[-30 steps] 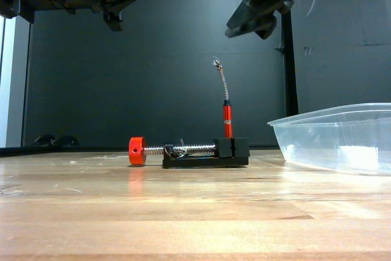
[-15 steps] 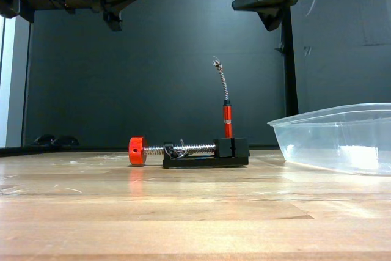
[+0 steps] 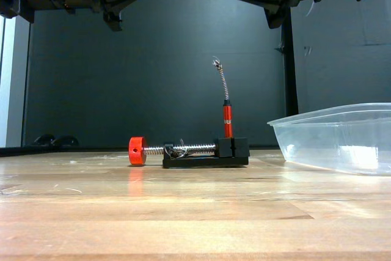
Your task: Pick the RCA connector and install on taskboard
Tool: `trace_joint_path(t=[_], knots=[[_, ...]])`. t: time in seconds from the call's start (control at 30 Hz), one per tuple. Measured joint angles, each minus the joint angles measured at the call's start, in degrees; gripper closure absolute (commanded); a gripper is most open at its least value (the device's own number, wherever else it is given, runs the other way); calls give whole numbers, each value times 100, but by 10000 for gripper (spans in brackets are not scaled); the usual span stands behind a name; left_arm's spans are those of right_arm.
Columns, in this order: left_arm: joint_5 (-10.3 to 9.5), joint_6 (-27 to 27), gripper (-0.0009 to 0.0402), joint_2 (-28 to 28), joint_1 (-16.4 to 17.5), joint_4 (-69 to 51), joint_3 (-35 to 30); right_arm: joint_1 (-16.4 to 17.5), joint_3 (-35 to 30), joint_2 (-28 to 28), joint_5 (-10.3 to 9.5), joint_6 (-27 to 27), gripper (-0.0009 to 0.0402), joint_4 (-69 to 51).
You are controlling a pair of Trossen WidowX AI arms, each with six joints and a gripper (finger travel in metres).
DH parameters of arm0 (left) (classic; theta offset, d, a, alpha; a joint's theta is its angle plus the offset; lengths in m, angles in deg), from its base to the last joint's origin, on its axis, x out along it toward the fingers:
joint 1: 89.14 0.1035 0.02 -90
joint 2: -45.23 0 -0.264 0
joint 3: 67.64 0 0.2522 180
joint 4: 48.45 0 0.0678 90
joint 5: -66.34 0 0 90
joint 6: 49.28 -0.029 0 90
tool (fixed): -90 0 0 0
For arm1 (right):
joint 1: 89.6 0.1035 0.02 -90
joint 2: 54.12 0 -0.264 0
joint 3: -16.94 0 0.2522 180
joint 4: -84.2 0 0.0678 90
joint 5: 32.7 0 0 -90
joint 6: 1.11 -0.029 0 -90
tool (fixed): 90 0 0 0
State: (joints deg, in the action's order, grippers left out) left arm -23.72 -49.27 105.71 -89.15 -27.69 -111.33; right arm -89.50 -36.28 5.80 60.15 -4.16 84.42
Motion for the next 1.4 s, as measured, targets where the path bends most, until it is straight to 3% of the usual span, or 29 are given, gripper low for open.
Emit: trace_joint_path(t=[0.27, 0.77, 1.4], knots=[[0, -2, 393, -2, 0, 2, -2, -2, 494, -223, 11, 15, 393, 699], [2, -2, 393, -2, 0, 2, 0, -7, 804, -446, 37, 61, 393, 1082], [2, -2, 393, -2, 0, 0, -2, 2, 817, -459, 4, 46, 393, 1069]])
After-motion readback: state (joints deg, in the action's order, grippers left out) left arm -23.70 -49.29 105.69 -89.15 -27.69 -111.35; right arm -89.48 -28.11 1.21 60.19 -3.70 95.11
